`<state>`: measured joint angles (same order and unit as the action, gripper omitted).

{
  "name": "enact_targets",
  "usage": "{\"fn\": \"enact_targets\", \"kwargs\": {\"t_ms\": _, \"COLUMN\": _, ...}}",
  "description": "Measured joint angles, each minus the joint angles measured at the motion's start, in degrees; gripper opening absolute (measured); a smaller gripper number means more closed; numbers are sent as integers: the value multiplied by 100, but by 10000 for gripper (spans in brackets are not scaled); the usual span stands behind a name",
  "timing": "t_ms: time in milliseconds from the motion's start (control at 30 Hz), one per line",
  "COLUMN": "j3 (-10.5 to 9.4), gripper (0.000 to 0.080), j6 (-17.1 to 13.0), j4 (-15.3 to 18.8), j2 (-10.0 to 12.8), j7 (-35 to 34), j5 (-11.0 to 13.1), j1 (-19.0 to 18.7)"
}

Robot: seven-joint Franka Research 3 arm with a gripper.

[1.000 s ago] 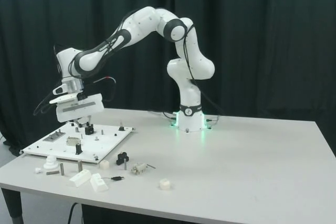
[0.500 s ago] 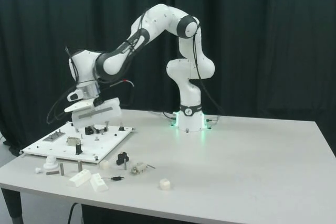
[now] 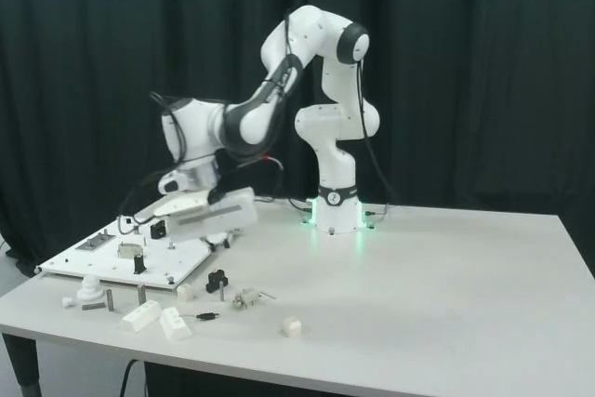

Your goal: Place bolt 4.

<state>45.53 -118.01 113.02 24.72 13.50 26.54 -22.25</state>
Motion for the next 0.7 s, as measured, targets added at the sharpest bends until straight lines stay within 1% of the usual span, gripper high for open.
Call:
{"fn": "enact_targets", "kwargs": {"t_ms": 133, "j3": -105, "gripper": 243, "j6": -206, "j4": 173, "j2": -82, "j7": -388, "j5": -75, "j1": -260}}
{"fn": "enact_targets", "kwargs": {"t_ms": 267, "j3": -251, "gripper": 243, "j6": -482, "j4": 366, "j2": -186, "j7": -670, "j5": -229, "j1": -476}}
{"fn": "enact_targets", "kwargs": {"t_ms": 500, "j3": -548, "gripper": 243, "j6": -1043, "j4": 722, "j2": -365, "j7": -1250, "j5": -527, "j1": -765}}
{"fn": "enact_targets", "kwargs": {"t_ms": 700, "j3": -799, "gripper": 243, "j6": -1572, "j4": 964, "j2": -437, "j7": -1646, "j5": -696, "j1": -905}}
